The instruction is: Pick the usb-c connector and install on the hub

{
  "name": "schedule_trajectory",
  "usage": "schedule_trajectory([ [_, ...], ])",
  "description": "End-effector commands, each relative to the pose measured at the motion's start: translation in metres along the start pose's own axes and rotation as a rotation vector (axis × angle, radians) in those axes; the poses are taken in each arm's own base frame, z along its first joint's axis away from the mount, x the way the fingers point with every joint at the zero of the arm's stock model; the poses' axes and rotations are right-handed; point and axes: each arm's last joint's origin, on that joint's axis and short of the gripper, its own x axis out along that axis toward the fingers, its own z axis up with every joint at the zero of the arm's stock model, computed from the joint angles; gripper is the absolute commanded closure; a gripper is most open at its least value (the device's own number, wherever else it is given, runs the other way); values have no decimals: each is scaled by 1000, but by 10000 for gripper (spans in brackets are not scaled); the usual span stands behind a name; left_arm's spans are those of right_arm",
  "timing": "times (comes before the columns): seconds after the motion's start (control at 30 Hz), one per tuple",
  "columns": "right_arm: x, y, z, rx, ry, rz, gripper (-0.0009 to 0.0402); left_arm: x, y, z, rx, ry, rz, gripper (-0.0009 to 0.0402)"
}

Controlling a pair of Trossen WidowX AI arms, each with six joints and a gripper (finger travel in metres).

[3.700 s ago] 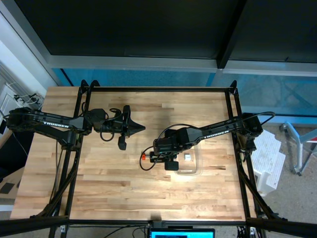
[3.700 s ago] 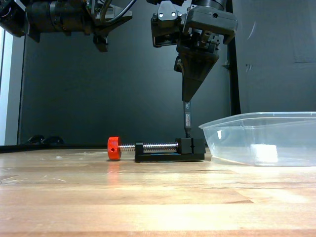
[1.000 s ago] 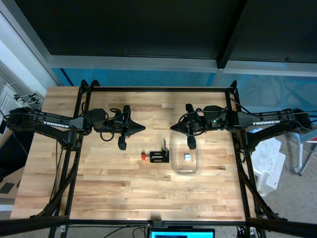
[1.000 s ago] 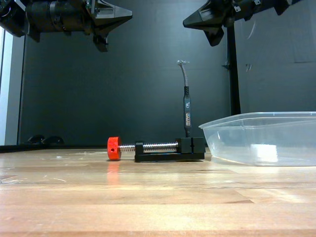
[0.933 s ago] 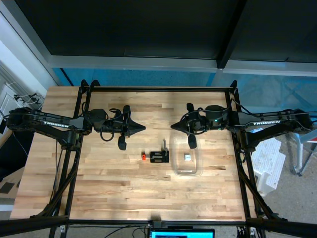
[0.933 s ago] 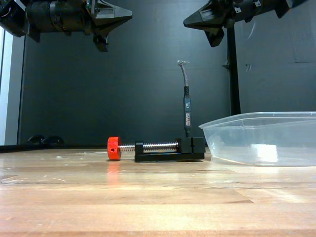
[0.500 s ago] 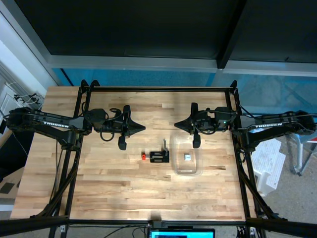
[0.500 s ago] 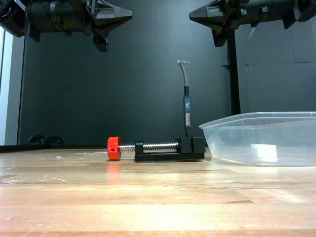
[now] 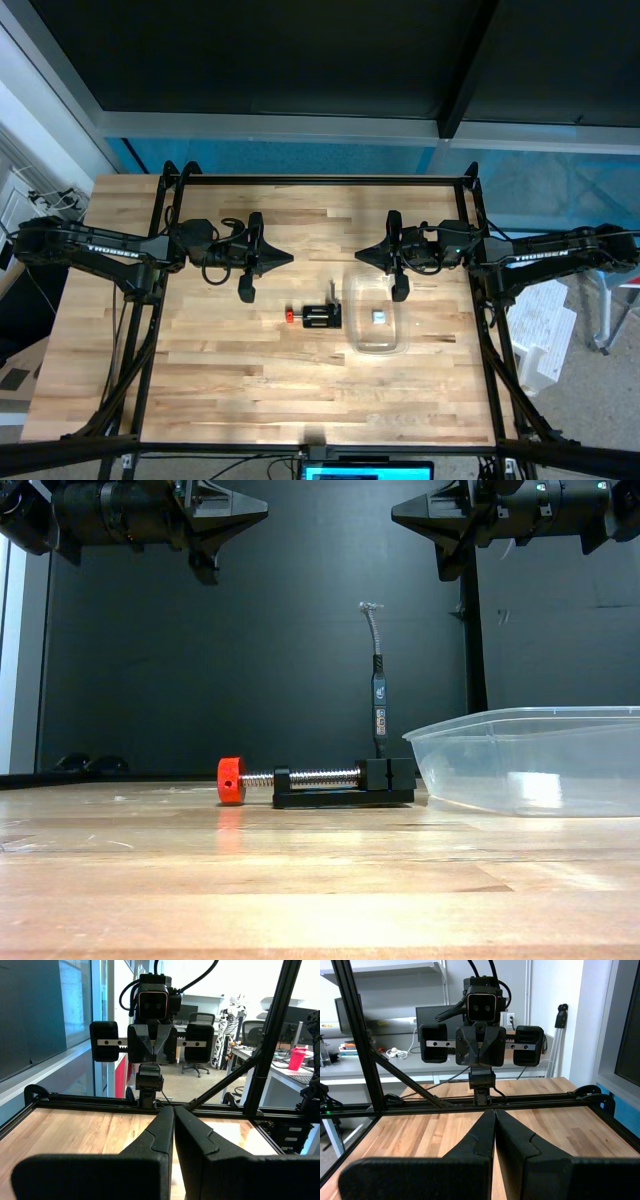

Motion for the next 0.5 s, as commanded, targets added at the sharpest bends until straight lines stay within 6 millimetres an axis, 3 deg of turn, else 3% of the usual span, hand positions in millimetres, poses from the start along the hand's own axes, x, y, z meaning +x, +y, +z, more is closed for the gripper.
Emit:
schedule_trajectory([
  [0.03,0,0,0,0,-2,1,393,0,0,0,0,0,0,393],
  [0.5,0,0,1,0,-13,0,393,0,0,0,0,0,0,393],
])
